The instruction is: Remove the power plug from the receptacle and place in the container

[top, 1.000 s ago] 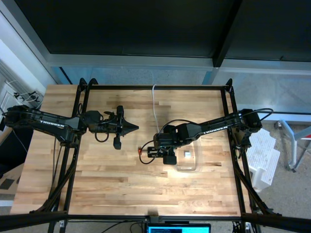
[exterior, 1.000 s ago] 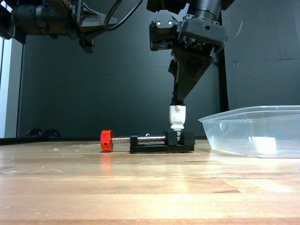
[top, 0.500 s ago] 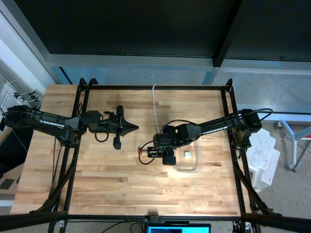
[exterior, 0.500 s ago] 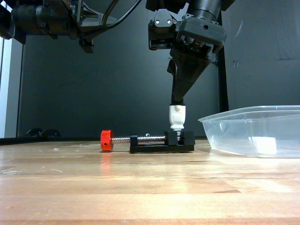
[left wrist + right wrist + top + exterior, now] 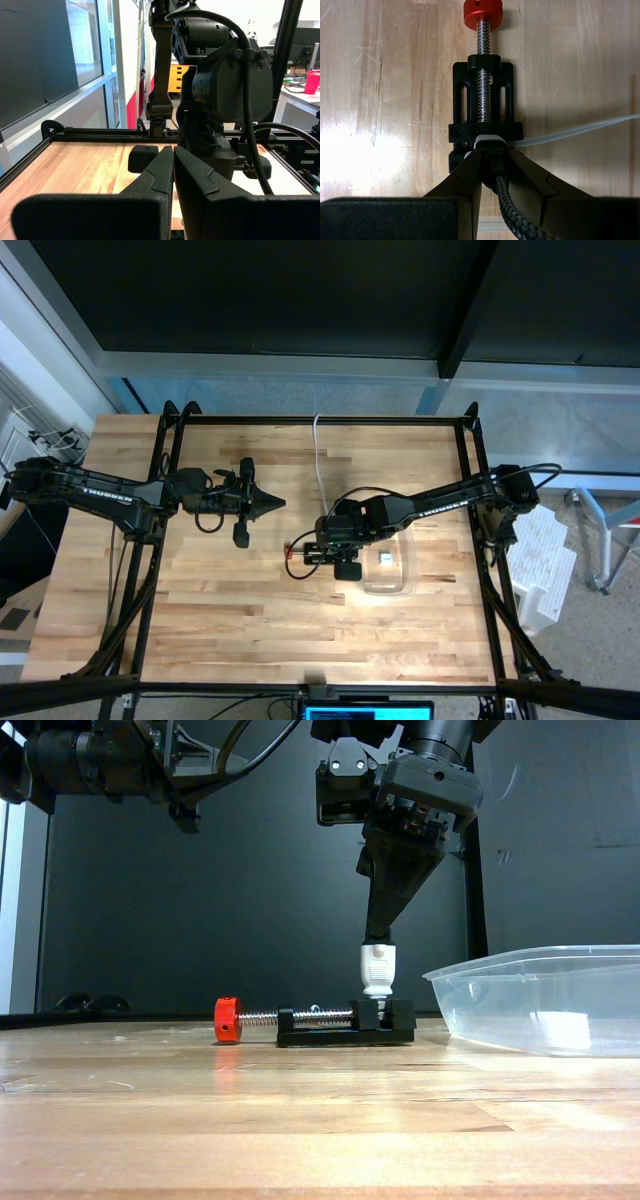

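The receptacle (image 5: pixel 482 110) is a small black block with a red knob (image 5: pixel 481 12) on a threaded rod, lying on the wooden table; in the low view its white socket (image 5: pixel 377 970) stands upright. The black power plug (image 5: pixel 493 159), with a braided cord stub, sits in that socket. My right gripper (image 5: pixel 492 150) points straight down over it, fingers (image 5: pixel 470 167) shut against the plug's sides. The container (image 5: pixel 540 1000), a clear shallow tray, lies just right of the receptacle. Well to the left, my left gripper (image 5: pixel 173 155) hangs above the table, shut and holding nothing.
A long white cable (image 5: pixel 318 460) runs from the receptacle toward the table's far edge. A small white-grey cube (image 5: pixel 386 558) lies in the container (image 5: pixel 408 575). Black frame rails border the table.
The right gripper's body has tilted slightly left above the receptacle. The plug and receptacle stay where they were, and the left arm has not moved.
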`<state>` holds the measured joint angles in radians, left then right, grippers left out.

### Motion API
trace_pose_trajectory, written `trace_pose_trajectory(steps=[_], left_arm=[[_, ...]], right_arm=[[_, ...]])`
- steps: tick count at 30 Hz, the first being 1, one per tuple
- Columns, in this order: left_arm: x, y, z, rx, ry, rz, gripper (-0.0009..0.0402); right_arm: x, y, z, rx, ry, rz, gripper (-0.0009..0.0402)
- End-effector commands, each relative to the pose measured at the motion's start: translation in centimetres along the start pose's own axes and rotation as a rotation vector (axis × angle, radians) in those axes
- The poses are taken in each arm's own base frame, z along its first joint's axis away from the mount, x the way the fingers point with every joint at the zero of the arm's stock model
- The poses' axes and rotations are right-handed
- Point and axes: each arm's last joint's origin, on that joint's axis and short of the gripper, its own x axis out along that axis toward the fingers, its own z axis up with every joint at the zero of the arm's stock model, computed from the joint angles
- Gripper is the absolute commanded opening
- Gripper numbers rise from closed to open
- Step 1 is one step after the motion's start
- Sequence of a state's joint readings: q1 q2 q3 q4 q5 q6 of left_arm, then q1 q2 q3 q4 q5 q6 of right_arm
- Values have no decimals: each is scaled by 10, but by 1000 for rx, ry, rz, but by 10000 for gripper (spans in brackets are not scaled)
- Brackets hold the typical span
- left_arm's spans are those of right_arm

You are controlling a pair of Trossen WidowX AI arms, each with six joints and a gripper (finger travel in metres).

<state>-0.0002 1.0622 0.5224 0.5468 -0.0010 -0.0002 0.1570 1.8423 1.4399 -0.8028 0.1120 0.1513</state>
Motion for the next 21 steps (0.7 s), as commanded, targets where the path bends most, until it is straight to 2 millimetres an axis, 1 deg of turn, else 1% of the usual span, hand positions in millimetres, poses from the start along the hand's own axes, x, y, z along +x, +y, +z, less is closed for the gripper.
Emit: trace_pose_trajectory(steps=[1, 5, 21], left_arm=[[0, 0, 0, 0, -1, 0, 0], [0, 0, 0, 0, -1, 0, 0], [0, 0, 0, 0, -1, 0, 0]], right_arm=[[0, 0, 0, 2, -2, 0, 6], [0, 0, 0, 2, -2, 0, -2], [-9, -1, 1, 10, -17, 1, 0]])
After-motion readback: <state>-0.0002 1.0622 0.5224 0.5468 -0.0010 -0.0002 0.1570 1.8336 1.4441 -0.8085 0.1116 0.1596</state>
